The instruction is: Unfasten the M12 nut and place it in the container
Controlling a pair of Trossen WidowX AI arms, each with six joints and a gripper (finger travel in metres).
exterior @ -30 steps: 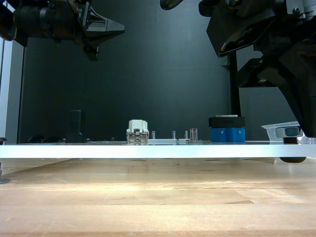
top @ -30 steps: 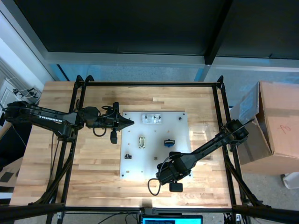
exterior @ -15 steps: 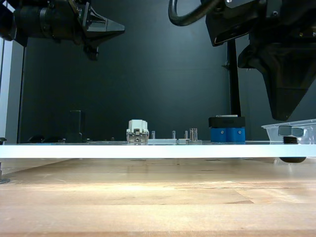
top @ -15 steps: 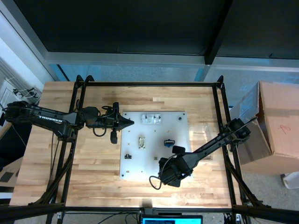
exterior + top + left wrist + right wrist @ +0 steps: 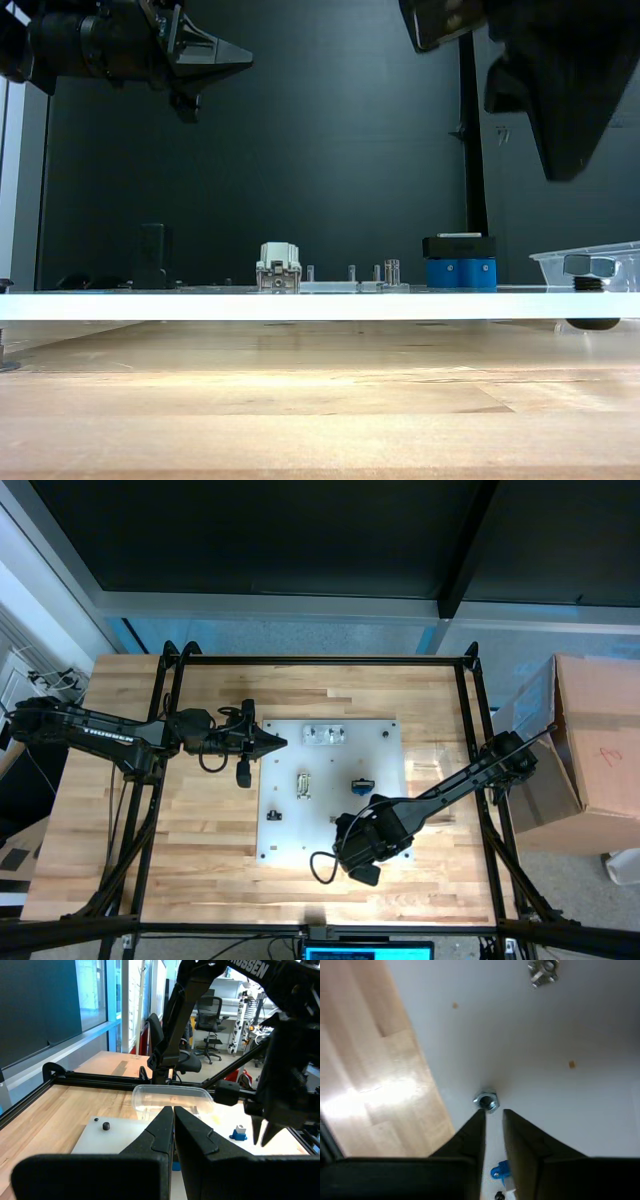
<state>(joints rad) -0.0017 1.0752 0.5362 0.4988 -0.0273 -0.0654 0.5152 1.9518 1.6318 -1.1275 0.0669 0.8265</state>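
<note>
As the right end effector (image 5: 492, 1114) rose, released, the nut (image 5: 588, 265) stayed on its stud (image 5: 588, 284), not yet freed, while the clenched left end effector (image 5: 280, 742) hovered at the board's (image 5: 380, 765) left edge.

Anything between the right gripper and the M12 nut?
Nothing visible. Right gripper hangs open above the nut on its stud at the edge of the board. Left gripper hovers shut over its far left.

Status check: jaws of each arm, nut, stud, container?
M12 nut: on its stud, atop the ribs, not held.
Stud: ribs showing below the nut.
Right gripper: jaws open, up above the nut.
Left gripper: jaws shut, high over the board's left edge.
Container: upright, nut not in it.
</note>
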